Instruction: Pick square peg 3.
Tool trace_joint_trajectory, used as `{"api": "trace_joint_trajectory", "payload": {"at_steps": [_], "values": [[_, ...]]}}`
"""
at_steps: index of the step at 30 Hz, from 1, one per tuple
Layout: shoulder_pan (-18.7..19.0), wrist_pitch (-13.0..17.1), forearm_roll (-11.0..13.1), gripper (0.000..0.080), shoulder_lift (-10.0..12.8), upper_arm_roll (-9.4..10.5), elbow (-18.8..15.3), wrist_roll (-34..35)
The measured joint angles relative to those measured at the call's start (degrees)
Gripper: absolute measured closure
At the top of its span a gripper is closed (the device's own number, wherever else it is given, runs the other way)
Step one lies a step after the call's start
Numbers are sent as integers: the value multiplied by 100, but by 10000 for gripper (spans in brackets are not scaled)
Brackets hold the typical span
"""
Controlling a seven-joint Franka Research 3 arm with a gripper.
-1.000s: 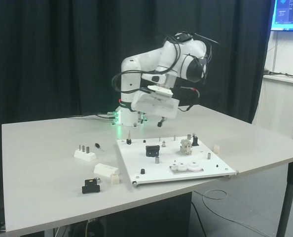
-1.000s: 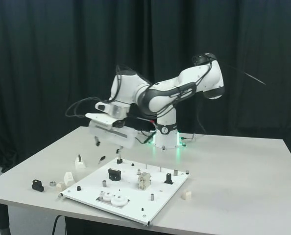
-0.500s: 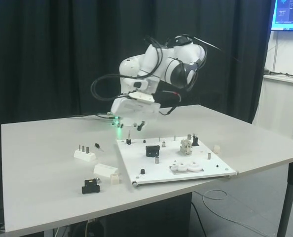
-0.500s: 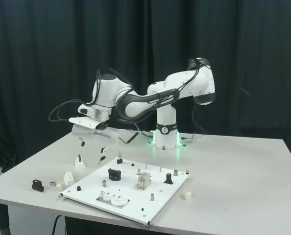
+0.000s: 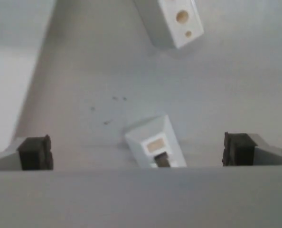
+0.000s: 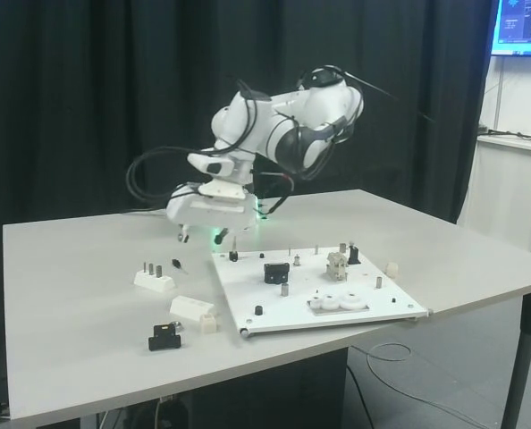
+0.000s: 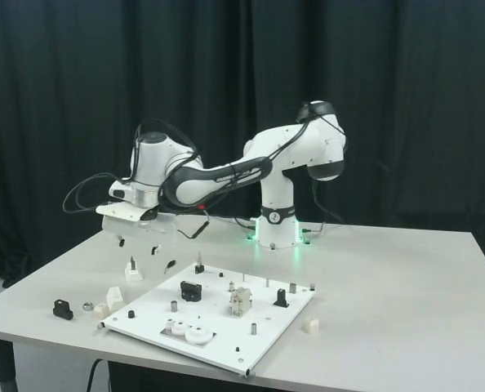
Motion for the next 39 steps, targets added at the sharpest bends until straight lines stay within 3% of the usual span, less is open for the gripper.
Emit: {"api": "trace_joint_trajectory", "payload": {"at_steps": [18, 39], "values": [[-901, -46, 140, 3, 83, 331, 191, -1899], [-1515, -46, 275, 3, 91, 784, 231, -2592]]}}
